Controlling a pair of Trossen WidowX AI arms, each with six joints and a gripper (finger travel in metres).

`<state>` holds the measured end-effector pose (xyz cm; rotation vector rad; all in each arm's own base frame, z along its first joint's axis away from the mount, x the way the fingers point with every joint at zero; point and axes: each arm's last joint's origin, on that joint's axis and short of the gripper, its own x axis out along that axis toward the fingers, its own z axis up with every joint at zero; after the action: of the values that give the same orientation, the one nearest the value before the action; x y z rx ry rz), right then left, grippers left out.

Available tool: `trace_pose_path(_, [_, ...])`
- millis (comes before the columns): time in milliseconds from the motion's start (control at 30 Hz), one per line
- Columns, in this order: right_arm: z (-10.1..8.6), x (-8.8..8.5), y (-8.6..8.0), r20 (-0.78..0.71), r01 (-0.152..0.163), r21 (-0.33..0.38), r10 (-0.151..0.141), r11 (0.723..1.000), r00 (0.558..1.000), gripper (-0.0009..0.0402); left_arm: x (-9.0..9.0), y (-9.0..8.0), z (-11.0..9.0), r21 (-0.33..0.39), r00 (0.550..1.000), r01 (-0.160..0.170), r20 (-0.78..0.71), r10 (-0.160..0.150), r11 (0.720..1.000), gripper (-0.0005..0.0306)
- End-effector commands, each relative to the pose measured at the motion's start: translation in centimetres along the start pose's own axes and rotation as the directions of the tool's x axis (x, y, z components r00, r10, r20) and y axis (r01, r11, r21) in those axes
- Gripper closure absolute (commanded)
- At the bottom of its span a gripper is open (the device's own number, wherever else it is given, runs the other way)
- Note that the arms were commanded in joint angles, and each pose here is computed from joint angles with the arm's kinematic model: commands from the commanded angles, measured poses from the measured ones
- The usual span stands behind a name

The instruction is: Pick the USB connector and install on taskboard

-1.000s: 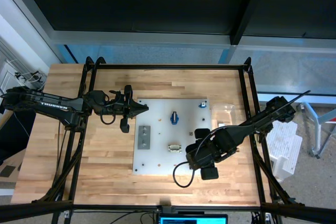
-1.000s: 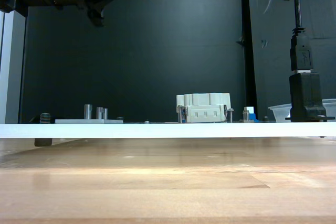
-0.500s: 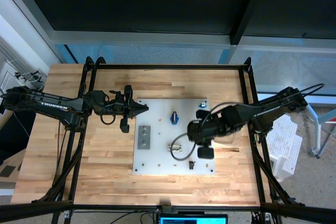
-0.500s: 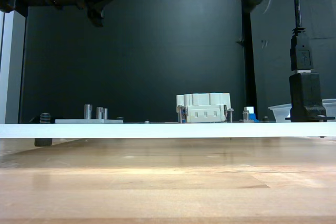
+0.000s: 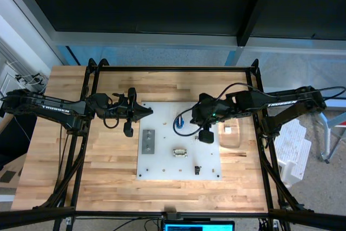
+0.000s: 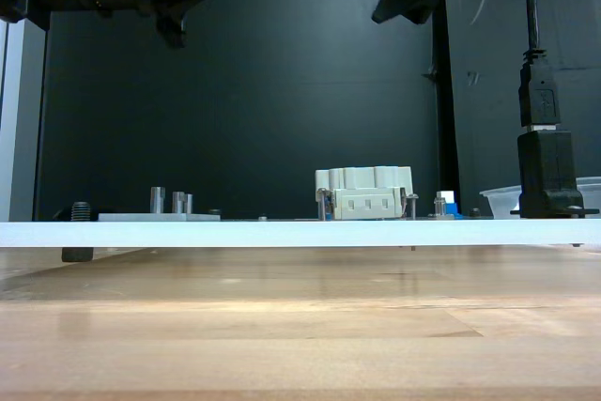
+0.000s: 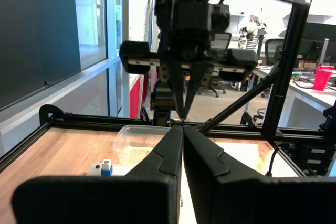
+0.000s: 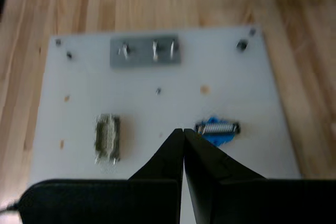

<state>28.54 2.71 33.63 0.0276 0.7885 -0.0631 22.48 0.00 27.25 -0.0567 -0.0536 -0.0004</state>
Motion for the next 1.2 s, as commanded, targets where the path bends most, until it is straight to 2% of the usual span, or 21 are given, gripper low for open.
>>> trace_pose_path(33, [-0.2,0.0,-1.0,0.093,0.012,0.022,-0.014,1.000,0.996,0.0394,0.0,0.0,0.0,0.000,1.000,0.000,0.000,0.000,1.000,0.0300])
trace_pose_path(200, [-0.6,0.0,-1.8,0.237,0.009,0.025,-0.014,1.000,0.971,0.0393,0.0,0.0,0.0,0.000,1.000,0.000,0.000,0.000,1.000,0.0300])
trace_pose_path(367, [-1.3,0.3,-2.1,0.391,0.002,0.026,-0.012,1.000,0.920,0.0393,0.0,0.0,0.0,0.000,1.000,0.000,0.000,0.000,1.000,0.0300])
trace_pose_path(433, [-1.6,0.5,-2.1,0.451,-0.010,0.025,-0.002,1.000,0.893,0.0393,0.0,0.0,0.0,0.000,1.000,0.000,0.000,0.000,1.000,0.0300])
trace_pose_path(500, [-1.9,0.6,-2.0,0.500,-0.036,0.017,0.023,0.999,0.865,0.0393,0.0,0.0,0.0,0.000,1.000,0.000,0.001,0.000,1.000,0.0300])
trace_pose_path(567, [-2.3,0.8,-2.0,0.536,-0.042,0.017,0.026,0.999,0.844,0.0393,0.0,0.0,0.0,0.000,1.000,0.000,0.000,0.000,1.000,0.0300])
trace_pose_path(900, [-4.1,0.5,-2.3,0.671,-0.054,0.026,0.022,0.998,0.741,0.0393,0.0,0.0,0.0,0.000,1.000,0.000,0.000,0.000,1.000,0.0300])
trace_pose_path(1000, [-4.6,0.3,-2.4,0.691,-0.057,0.025,0.024,0.998,0.722,0.0393,0.0,0.0,0.0,0.000,1.000,0.000,0.000,0.000,1.000,0.0300])
trace_pose_path(1067, [-5.0,0.3,-2.6,0.697,-0.077,0.006,0.051,0.997,0.715,0.0393,0.0,0.0,0.0,0.000,1.000,0.000,0.000,0.000,1.000,0.0300])
trace_pose_path(1100, [-5.2,0.3,-2.7,0.698,-0.082,0.004,0.056,0.997,0.714,0.0393,0.0,0.0,0.0,0.000,1.000,0.000,0.001,0.000,1.000,0.0300])
trace_pose_path(1200, [-5.8,0.3,-2.8,0.703,-0.077,0.005,0.051,0.997,0.710,0.0393,0.0,0.0,0.0,0.000,1.000,0.000,0.001,0.000,1.000,0.0300])
